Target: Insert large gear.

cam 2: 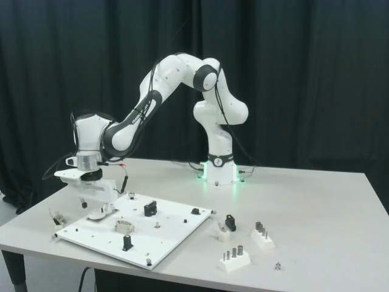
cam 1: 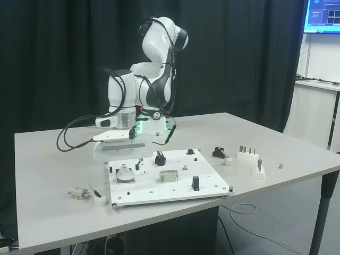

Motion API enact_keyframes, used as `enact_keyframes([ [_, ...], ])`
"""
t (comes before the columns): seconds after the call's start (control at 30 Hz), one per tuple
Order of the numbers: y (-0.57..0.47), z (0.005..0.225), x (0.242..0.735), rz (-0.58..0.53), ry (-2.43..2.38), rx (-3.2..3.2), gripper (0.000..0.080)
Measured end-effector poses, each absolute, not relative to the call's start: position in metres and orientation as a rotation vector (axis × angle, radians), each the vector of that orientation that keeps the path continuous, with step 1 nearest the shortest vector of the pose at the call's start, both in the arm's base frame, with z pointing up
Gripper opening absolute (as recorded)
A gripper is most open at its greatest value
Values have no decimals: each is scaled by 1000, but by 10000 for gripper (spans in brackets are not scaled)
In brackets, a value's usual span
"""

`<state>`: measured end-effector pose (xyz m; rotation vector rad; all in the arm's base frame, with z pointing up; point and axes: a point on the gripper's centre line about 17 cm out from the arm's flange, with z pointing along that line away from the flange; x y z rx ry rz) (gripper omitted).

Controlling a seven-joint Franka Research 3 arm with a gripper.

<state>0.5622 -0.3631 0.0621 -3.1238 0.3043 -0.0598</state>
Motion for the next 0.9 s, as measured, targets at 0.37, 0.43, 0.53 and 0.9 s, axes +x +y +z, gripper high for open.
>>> enact_keyframes([
  [0.37, -362, 53, 562, -56, 310, -3125, 800],
  [0.43, -362, 52, 562, -54, 310, -3127, 800],
  [0.53, -362, 49, 562, -54, 309, -3129, 800],
  [0.9, -358, 44, 566, -59, 293, -3135, 693],
])
